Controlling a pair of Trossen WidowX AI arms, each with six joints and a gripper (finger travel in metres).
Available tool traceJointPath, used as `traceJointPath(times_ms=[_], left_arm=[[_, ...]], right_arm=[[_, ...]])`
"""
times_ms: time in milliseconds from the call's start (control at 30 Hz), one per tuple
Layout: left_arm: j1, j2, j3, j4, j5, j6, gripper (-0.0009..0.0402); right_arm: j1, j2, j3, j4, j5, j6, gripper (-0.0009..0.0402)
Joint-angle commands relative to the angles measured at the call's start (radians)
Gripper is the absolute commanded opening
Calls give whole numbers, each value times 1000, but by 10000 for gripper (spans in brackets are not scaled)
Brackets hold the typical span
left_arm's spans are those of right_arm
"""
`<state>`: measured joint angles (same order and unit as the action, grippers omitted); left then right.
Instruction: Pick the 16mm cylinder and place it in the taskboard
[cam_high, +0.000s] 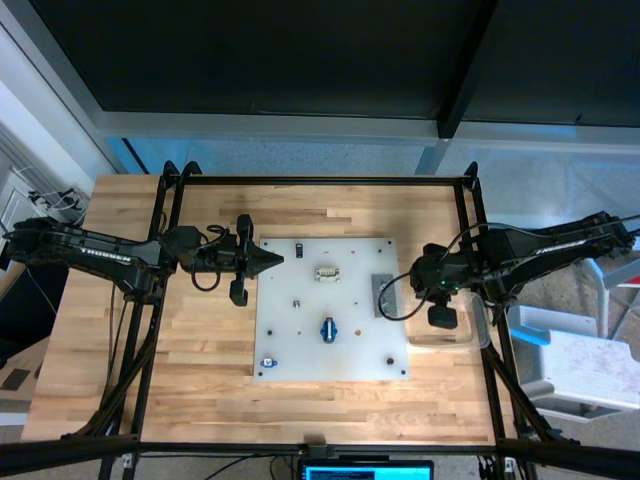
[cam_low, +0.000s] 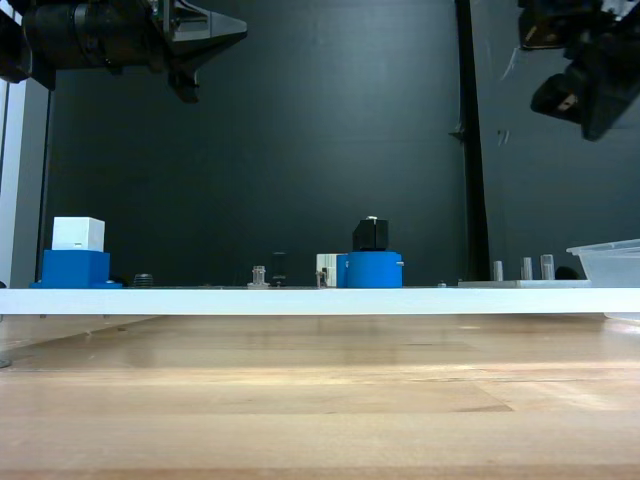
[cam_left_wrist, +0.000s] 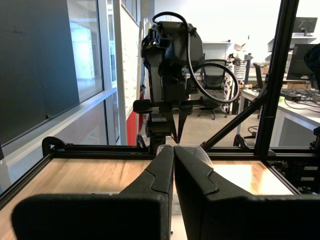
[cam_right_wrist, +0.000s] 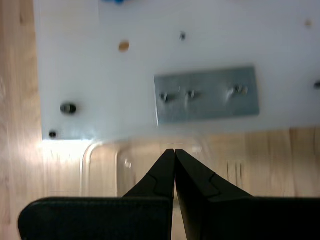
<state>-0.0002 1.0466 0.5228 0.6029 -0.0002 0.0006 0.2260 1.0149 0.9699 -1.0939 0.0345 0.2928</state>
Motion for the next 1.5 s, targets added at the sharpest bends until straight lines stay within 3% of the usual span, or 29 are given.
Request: traceJointPath(times_ms=[33,267,367,867,1500], left_arm=[[0,0,0,0,0,0,0],[0,0,0,0,0,0,0],[0,0,0,0,0,0,0],[0,0,0,0,0,0,0],[0,1,0,0,0,0,0]], right_arm=[[34,0,0,-46,3,25,0],[95,0,0,-151,5,53,0],[119,0,-1,-187,26,73,0],[200,2,-53,-209,24,113,5],[222,24,-123,-155,23,200,165]])
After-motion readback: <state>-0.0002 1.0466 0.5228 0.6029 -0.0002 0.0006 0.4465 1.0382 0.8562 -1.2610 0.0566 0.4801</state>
